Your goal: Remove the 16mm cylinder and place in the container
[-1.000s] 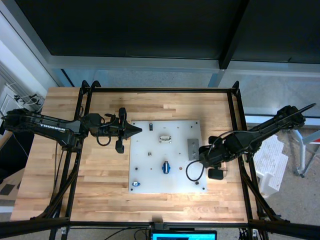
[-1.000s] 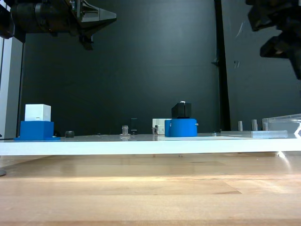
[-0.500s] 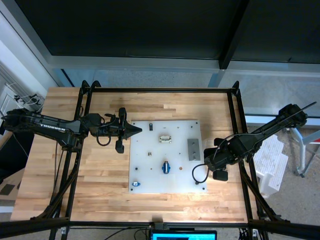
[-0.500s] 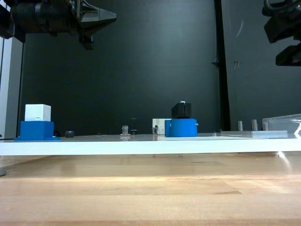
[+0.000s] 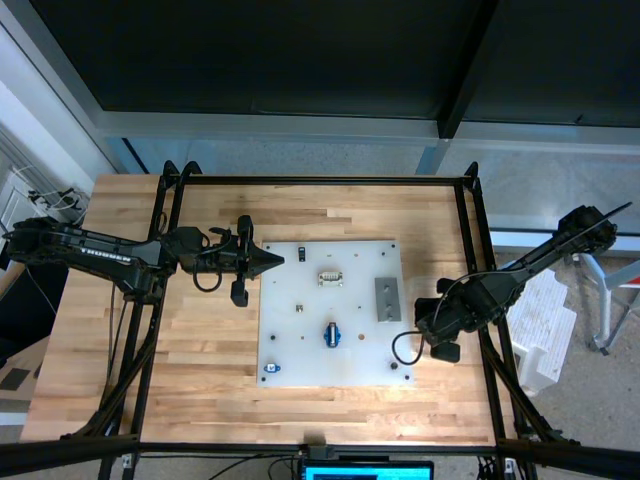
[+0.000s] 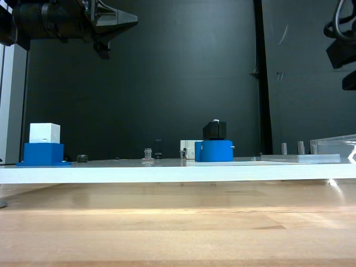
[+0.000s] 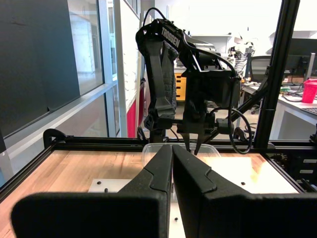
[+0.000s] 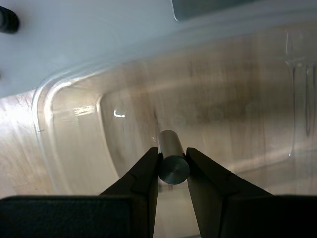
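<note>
- Silver-grey metal, the 16mm cylinder (image 8: 174,168) is seen clamped in the right gripper (image 8: 172,154), whose jaws are closed on its sides.
- The cylinder is held above the floor of the clear container (image 8: 69,144), which lies just beside the right edge of the white task board (image 5: 300,345).
- The left gripper (image 7: 172,151) is held high at the board's left edge, its jaws pressed together on nothing.

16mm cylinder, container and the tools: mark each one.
16mm cylinder (image 8: 174,168): right wrist view, round end face.
container (image 8: 39,99): right wrist view, rounded corner rim.
right tool (image 8: 172,152): right wrist view, between fingertips, over the container.
left tool (image 7: 172,148): left wrist view, closed tips, raised at left.
</note>
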